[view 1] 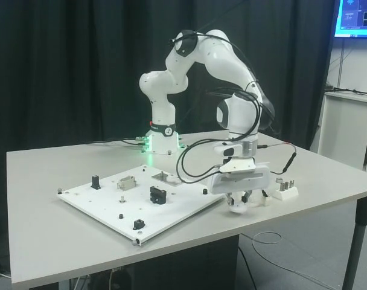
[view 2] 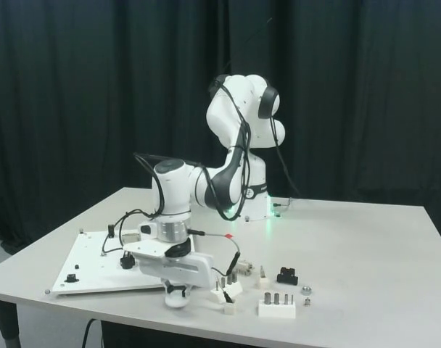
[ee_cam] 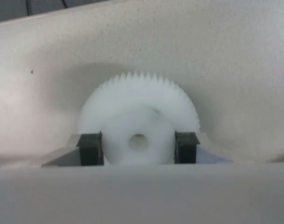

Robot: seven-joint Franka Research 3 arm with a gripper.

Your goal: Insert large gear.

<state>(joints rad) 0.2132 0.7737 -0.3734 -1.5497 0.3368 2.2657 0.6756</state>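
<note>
**Gear in the grip, still off the board: carry it level to its peg**

The grey table holds the white arm, bolted at about 12 o'clock from the white board, seen in the first room view. The arm bends down so that the gripper hangs low over bare table just off the board's 3 o'clock corner. Beyond it, at about 3 o'clock again, stands a small white rack of pegs; the second room view shows more small racks and loose parts near the front edge.

The wrist view shows the black fingers closed on the hub of the large white gear, one each side, the centre hole showing between them. The gear appears flat over the tabletop; whether it touches cannot be told.

The step in hand looks like the carry to the board. To do it well, lift straight first, keep the gear level, and clear the black fittings. I cannot make out which peg takes it. At the peg, centre the hole, descend slowly, and let go only once it is seated.
</note>
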